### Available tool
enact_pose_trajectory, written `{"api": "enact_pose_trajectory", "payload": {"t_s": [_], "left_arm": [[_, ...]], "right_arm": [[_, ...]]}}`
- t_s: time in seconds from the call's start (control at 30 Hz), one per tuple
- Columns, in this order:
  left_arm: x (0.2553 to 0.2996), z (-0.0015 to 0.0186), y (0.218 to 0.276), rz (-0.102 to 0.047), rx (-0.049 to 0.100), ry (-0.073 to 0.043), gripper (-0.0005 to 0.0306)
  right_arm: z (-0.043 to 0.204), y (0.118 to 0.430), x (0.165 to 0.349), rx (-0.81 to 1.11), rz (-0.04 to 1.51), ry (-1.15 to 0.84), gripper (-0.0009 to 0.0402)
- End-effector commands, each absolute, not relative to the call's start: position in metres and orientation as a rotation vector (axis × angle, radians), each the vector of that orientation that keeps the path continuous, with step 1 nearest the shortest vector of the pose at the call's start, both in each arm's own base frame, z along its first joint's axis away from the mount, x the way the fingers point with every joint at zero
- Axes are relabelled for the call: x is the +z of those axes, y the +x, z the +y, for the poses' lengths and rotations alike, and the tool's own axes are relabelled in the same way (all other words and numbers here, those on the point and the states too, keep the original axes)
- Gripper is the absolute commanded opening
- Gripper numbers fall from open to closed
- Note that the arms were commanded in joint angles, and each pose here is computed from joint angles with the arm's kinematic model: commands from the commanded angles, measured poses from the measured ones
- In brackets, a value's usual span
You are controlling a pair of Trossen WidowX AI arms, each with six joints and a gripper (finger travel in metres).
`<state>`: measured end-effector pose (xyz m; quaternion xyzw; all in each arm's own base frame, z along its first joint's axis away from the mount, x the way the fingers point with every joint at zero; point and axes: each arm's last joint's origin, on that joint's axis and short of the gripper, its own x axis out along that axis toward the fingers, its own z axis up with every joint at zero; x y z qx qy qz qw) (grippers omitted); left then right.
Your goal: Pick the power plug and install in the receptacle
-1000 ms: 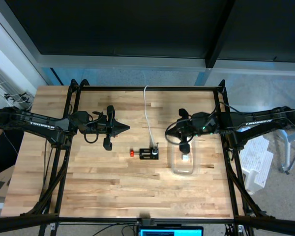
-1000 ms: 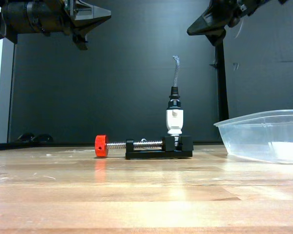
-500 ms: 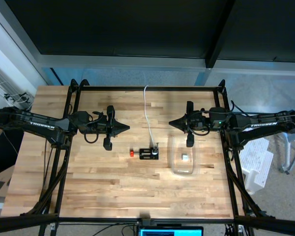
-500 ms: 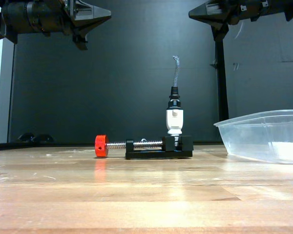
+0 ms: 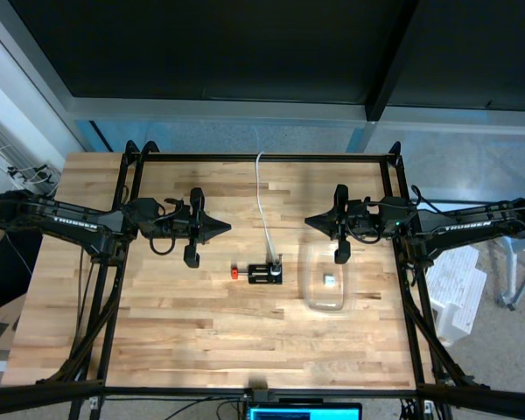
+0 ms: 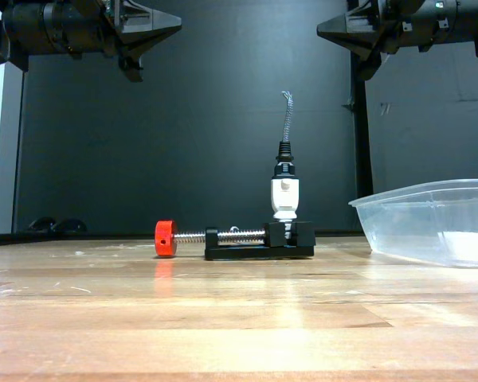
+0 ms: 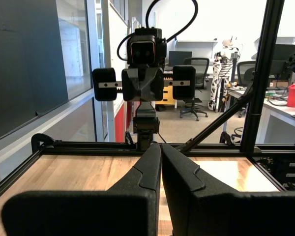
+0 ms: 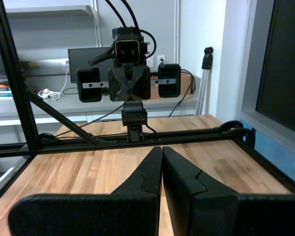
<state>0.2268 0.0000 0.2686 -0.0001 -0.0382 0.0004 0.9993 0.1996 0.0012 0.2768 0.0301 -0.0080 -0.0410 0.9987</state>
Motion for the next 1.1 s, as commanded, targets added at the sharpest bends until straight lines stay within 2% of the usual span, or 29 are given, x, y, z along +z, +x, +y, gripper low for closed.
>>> {"api": "enact_pose_trajectory", "payload": {"t_s": [0.03,1.1], "left_arm": [[0.2686,0.0,0.2268,-0.077,0.0,0.0,0.0],[0.2686,0.0001,0.2268,-0.077,0.001,0.0,0.0]], "right_arm": [[0.0013,0.1996,0.2762,-0.081,-0.015,0.068,0.0],[0.0016,0.1996,0.2777,-0.077,-0.026,0.073,0.0]]}}
